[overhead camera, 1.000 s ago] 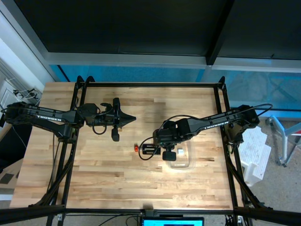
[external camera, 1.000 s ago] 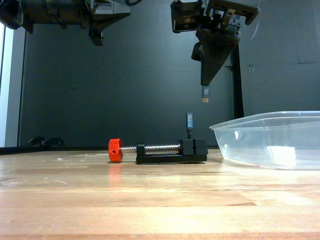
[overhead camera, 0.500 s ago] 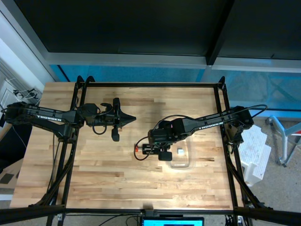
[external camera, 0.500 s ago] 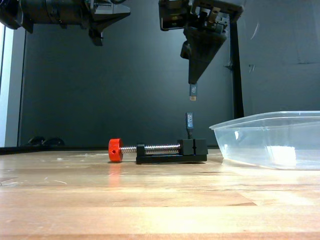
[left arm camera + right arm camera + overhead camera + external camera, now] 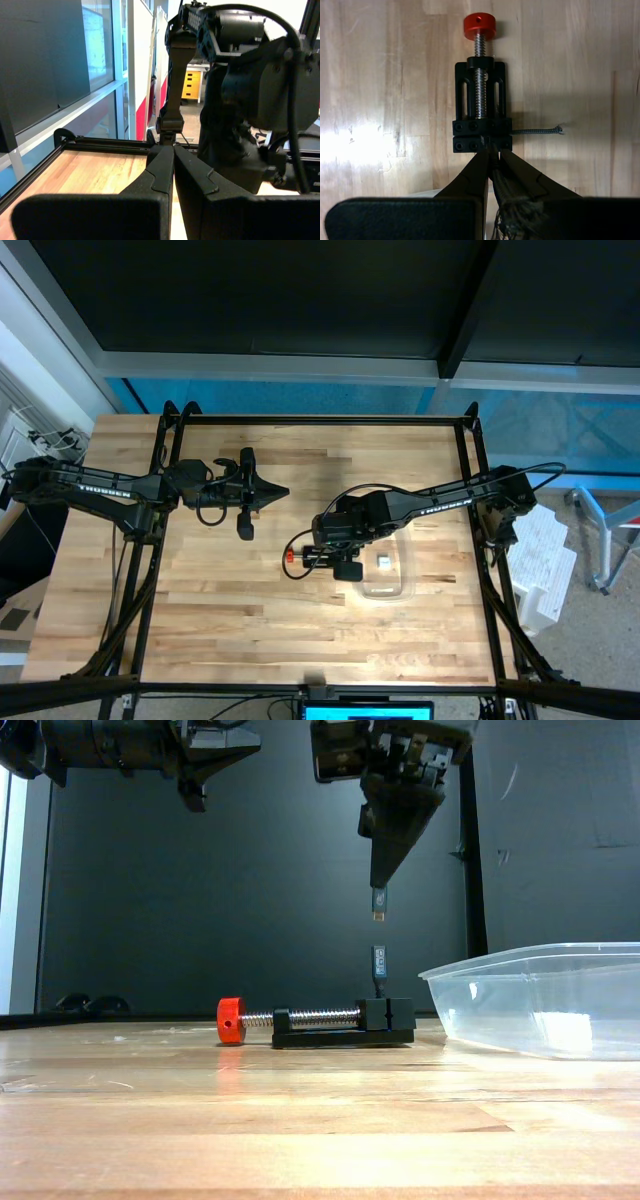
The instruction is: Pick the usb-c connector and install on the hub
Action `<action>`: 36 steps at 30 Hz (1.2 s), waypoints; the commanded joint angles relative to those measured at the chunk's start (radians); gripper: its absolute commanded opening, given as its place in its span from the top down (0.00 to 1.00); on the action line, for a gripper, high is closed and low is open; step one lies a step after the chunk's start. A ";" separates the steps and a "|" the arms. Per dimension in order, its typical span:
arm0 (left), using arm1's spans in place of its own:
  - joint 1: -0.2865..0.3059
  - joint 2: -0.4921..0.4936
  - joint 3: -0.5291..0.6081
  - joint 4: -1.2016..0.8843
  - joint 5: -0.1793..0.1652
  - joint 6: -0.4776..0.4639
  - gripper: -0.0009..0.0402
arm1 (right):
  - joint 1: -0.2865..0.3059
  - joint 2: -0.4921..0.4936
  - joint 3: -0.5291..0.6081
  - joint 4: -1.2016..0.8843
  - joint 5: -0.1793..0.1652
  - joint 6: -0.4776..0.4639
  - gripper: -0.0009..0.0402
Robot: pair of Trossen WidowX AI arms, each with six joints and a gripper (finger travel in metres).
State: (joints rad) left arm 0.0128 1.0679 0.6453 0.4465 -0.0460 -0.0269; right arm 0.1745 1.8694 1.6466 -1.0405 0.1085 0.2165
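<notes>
Left gripper (image 5: 284,492) is parked high over the left half of the counter (image 5: 200,600), jaws pressed together on nothing.

We read this as pick done and alignment ahead of insertion in progress.

The hub (image 5: 481,115) lies flat on the pale butcher-block wood near centre. It's a matte black slotted frame with a bright threaded steel screw. A round orange-red knob (image 5: 230,1020) sits at its left end and a thin dark upright pin (image 5: 379,963) at its right. A thin braided cord (image 5: 537,131) runs out of the hub's side along the wood.

Right gripper (image 5: 379,882) hangs nose-down above that pin, jaws clamped on the usb-c connector (image 5: 378,904). The connector is a small grey sliver with a pale tip. It's held well off the counter, with a clear gap to the pin top.

From the low view we judge connector and pin roughly in line. The right wrist view agrees sideways, but we can't confirm depth.

Next move, as we see it, is a slow straight descent with the connector kept vertical. Tolerance looks tight. The hub appears unfixed, so a skewed touch could shove or tip it.

Furthest right is a clear glossy tray (image 5: 540,995) with rounded corners, holding a small white piece (image 5: 383,562).
</notes>
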 commanded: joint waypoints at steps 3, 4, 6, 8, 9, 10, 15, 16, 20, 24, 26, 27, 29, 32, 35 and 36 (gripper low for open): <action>0.000 0.000 0.000 -0.003 0.000 0.000 0.98 | -0.004 0.019 0.001 0.005 -0.005 0.013 0.97; 0.000 0.000 0.000 0.000 0.000 0.000 0.98 | -0.005 0.019 0.001 0.005 -0.005 0.015 0.97; 0.000 0.000 0.000 0.003 0.000 0.000 0.98 | -0.005 0.033 0.001 0.006 -0.004 0.014 0.97; 0.000 0.000 0.000 -0.002 0.000 0.000 0.98 | -0.006 0.035 0.002 0.005 -0.007 0.018 0.97; 0.000 0.000 0.000 0.000 0.000 0.000 0.98 | -0.006 0.039 0.002 0.006 -0.006 0.019 0.97; 0.000 0.000 0.000 0.000 0.000 0.000 0.98 | -0.006 0.045 0.002 0.005 -0.006 0.019 0.97; 0.000 0.000 0.000 -0.001 0.000 0.000 0.98 | -0.006 0.056 0.002 0.005 -0.006 0.022 0.97; 0.000 0.000 0.000 -0.001 0.000 0.000 0.98 | -0.006 0.057 0.002 0.005 -0.005 0.022 0.97; 0.000 0.000 0.000 0.000 0.000 0.000 0.98 | -0.006 0.057 0.002 0.005 -0.005 0.036 0.97; 0.000 0.000 0.000 0.000 0.000 0.000 0.98 | -0.006 0.057 0.001 0.005 -0.005 0.037 0.97; 0.000 0.000 0.000 0.000 0.000 0.000 0.98 | -0.006 0.057 0.000 0.006 -0.005 0.037 0.97; 0.000 0.000 0.000 0.000 0.000 0.000 0.98 | -0.006 0.057 -0.001 0.005 -0.005 0.037 0.97; 0.000 0.000 0.000 0.000 0.000 0.000 0.98 | -0.006 0.057 -0.001 0.005 -0.005 0.037 0.97; 0.000 0.000 0.000 0.000 0.000 0.000 0.98 | -0.006 0.057 -0.002 0.006 -0.004 0.037 0.97; 0.000 0.000 0.000 0.000 0.000 0.000 0.98 | -0.006 0.057 -0.003 0.005 -0.004 0.038 0.97; 0.000 0.000 0.000 0.000 0.000 0.000 0.98 | -0.006 0.057 -0.003 0.005 -0.004 0.038 0.97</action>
State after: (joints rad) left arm 0.0128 1.0679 0.6453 0.4458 -0.0460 -0.0273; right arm 0.1677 1.9251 1.6455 -1.0340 0.1047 0.2546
